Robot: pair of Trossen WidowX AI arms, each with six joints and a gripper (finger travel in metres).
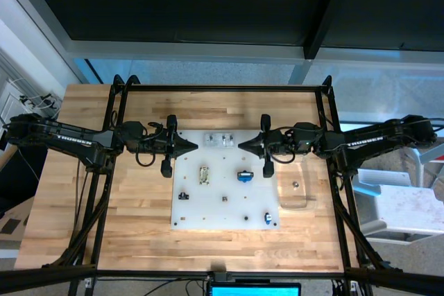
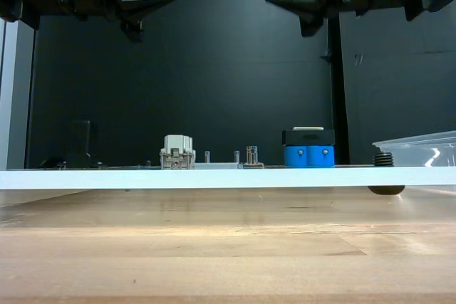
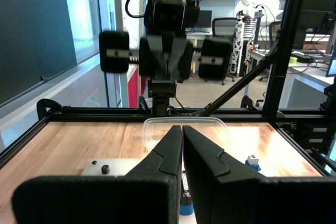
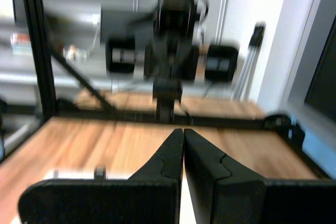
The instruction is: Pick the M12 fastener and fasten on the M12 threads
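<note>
We see the left hand (image 1: 193,145) and the right hand (image 1: 244,145) held high over the far part of the white square board (image 1: 201,209). Their tips face each other, and each has its fingers pressed together with nothing between them. The small shiny silver metal nut (image 1: 295,185) lies in the shallow clear plastic tray (image 1: 306,207), which sits on the wooden desk (image 1: 139,240) just beside the board's right edge. The short black ribbed stud (image 2: 383,159) stands bare near the board's near right corner.

We judge the pick to be the risky part. The nut is far smaller than either hand and lies on a smooth floor. Fingers that come down closed, or off centre, could nudge it away or skid it against the tray wall. The tray itself might shift if a finger catches its rim. A nut pinched crooked would likely sit tilted on the stud and jam rather than thread, or slip out and roll off the board. The small blue-topped part (image 1: 267,218) just beside the stud could be knocked on the approach.
</note>
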